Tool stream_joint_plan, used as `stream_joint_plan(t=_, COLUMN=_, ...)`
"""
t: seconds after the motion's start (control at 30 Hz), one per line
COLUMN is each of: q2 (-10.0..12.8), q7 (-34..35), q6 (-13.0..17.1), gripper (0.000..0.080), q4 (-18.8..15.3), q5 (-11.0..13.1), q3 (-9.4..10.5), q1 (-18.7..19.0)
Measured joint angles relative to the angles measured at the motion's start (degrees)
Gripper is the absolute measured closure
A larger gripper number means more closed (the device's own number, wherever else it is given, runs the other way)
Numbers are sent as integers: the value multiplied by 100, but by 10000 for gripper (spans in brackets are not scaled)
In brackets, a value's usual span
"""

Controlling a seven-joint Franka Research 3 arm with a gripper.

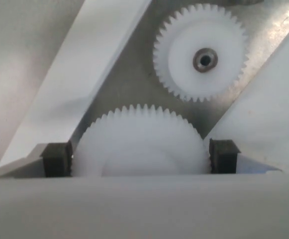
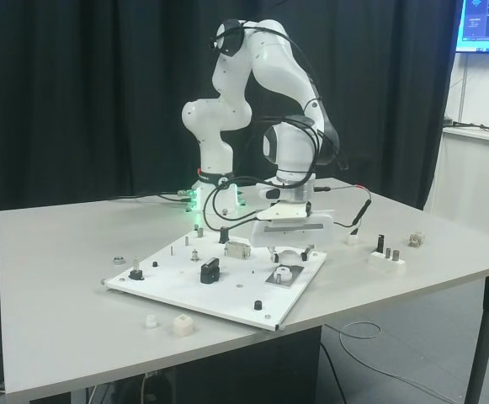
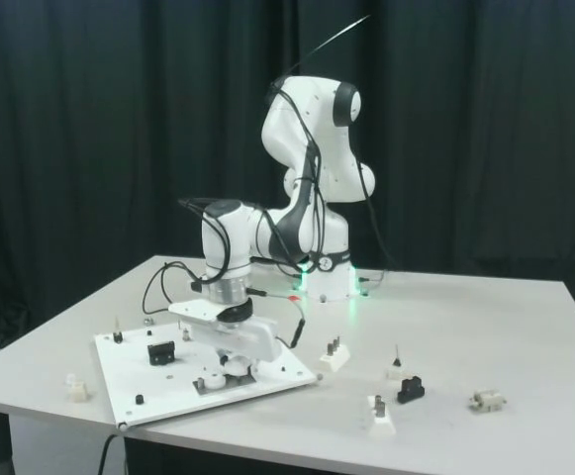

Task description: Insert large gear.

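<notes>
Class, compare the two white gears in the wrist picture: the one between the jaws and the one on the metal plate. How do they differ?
The held gear sits between the black pads of the gripper; the mounted gear lies free on the metal plate. The mounted gear shows whole, with a dark hub in its middle; the held gear is half hidden and shows no hub. Both are white and toothed.

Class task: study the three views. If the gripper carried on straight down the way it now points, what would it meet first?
Probably the grey metal plate on the white board. The gripper points down holding the large gear, so the gear would land first, beside the mounted gear. Depth is unclear.
</notes>
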Motion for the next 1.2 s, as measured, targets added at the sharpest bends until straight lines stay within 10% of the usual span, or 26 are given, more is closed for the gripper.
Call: stream_joint_plan(t=1.2, q2=14, q7=-123, q6=202, gripper=206, q4=-26, q5=1, q3=11, q1=1)
